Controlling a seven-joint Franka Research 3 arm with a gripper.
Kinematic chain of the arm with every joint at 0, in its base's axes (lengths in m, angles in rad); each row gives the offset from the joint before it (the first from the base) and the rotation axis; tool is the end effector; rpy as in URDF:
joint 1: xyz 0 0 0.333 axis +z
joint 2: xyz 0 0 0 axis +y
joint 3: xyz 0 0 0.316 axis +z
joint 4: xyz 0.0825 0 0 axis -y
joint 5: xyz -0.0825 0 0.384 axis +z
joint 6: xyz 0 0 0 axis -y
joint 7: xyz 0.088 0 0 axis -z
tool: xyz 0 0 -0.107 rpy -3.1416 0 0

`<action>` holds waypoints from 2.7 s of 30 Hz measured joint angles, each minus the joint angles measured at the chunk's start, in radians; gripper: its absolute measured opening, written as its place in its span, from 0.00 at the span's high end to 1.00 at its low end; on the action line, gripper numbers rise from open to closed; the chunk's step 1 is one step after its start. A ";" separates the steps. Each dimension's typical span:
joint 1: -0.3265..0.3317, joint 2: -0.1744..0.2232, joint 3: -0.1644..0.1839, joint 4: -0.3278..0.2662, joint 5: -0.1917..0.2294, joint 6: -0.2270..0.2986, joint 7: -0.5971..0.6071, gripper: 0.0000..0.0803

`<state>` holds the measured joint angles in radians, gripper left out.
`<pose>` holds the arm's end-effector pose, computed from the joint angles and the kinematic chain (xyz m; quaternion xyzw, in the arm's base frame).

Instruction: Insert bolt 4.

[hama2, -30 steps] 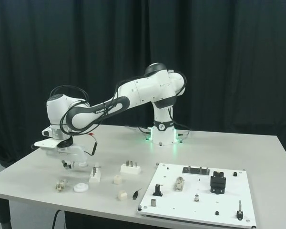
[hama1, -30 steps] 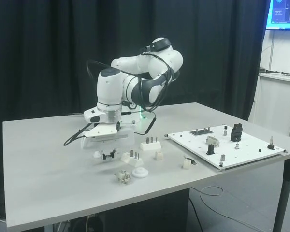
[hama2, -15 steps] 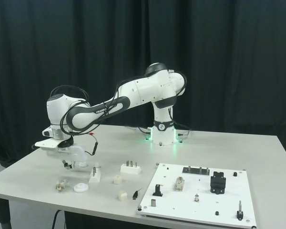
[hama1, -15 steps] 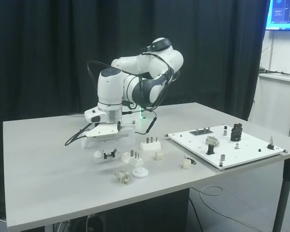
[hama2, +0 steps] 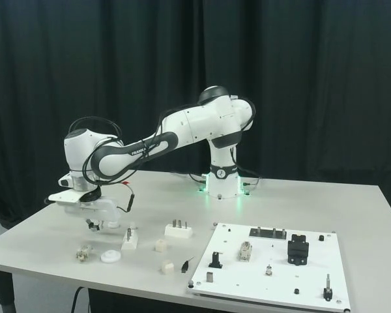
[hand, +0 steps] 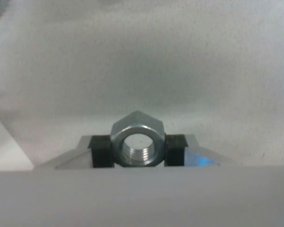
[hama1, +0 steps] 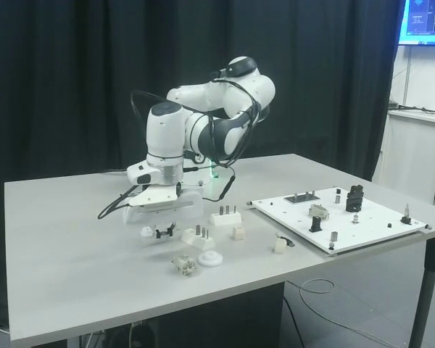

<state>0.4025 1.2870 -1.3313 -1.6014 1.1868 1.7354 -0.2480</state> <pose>0.5746 -0.3376 0.2217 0.9068 -0.4171 -0.0594 0.0141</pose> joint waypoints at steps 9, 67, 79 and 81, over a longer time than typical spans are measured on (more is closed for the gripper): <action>0.009 0.000 0.000 -0.011 0.002 -0.005 0.000 0.72; 0.600 0.012 -0.191 -0.500 0.134 -0.065 -0.011 0.72; 0.753 -0.001 -0.195 -0.572 0.153 -0.032 0.003 0.72; 0.778 -0.002 -0.195 -0.582 0.158 -0.031 0.011 0.72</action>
<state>1.1808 1.2848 -1.5263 -2.1834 1.3445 1.7042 -0.2373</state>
